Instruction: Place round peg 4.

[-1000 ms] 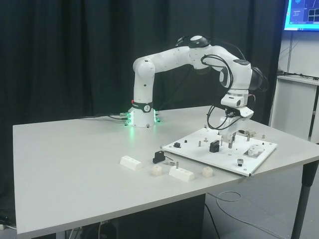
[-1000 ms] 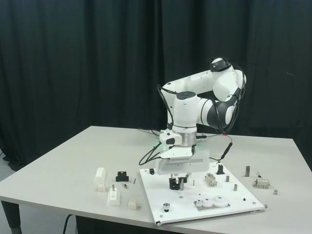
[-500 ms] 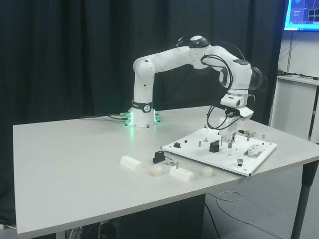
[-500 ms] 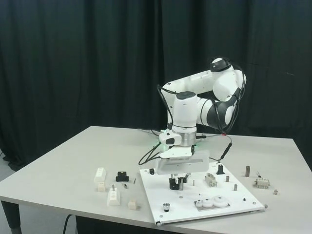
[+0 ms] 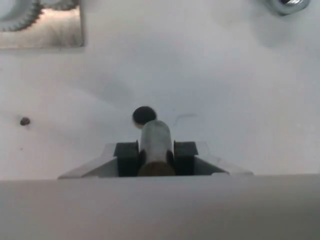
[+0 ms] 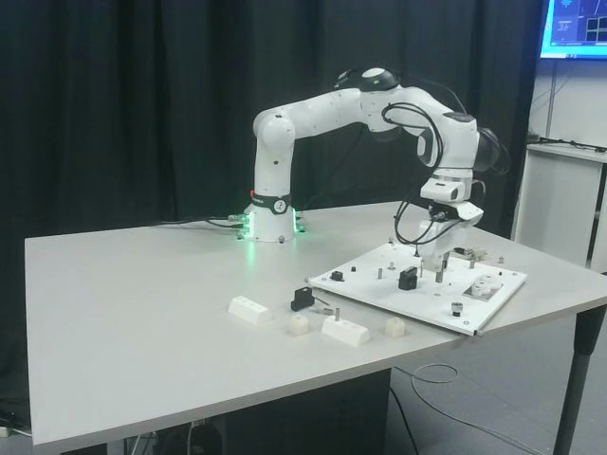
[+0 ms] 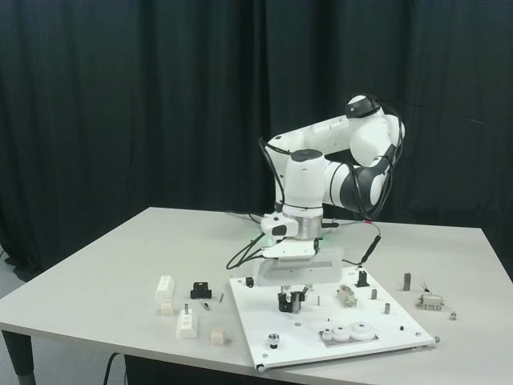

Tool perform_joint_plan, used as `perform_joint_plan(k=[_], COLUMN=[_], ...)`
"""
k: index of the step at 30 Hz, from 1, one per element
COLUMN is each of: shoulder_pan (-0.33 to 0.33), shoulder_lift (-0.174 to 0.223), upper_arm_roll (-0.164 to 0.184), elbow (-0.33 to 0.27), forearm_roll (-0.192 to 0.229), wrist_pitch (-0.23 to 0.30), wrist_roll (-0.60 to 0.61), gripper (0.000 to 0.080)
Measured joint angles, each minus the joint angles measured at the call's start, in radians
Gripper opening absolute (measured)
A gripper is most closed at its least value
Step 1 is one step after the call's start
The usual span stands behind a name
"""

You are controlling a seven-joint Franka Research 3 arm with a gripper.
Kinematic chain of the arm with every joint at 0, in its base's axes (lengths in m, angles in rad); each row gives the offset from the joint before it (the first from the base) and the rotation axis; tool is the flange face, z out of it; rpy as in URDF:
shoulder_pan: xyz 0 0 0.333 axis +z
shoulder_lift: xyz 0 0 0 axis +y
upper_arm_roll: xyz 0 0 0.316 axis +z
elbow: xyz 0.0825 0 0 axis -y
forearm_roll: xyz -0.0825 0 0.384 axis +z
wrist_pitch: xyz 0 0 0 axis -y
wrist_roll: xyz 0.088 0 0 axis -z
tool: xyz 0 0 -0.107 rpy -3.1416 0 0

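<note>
My gripper is shut on round peg 4, a short grey metal cylinder held upright between the two black fingers. The peg's lower end hangs just over the white board, right beside a small round black hole and partly overlapping its edge. In the room views the gripper points straight down over the middle of the board, next to a black block. The peg's lower tip is hidden in the room views.
White gears sit in a recess of the board, and a metal nut lies near it. Small pegs and black parts stand across the board. On the grey table beside it lie white blocks and a black part.
The wrist and gripper have risen very slightly over the board; the peg stays held. Nothing else has moved.
</note>
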State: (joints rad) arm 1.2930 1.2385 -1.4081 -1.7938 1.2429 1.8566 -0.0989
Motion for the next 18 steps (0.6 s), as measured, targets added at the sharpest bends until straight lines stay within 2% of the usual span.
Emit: perform_joint_plan(k=[7, 12, 18], shoulder_pan=[-0.007, -0.021, -0.044], shoulder_lift=[0.0, 0.0, 0.0], upper_arm_roll=[0.0, -0.001, -0.007], elbow=[0.0, 0.0, 0.0], forearm_roll=[-0.004, -0.024, -0.051], wrist_pitch=[0.042, 0.078, 0.093], wrist_roll=[0.0, -0.006, -0.068], gripper=[0.0145, 0.0145, 0.0145])
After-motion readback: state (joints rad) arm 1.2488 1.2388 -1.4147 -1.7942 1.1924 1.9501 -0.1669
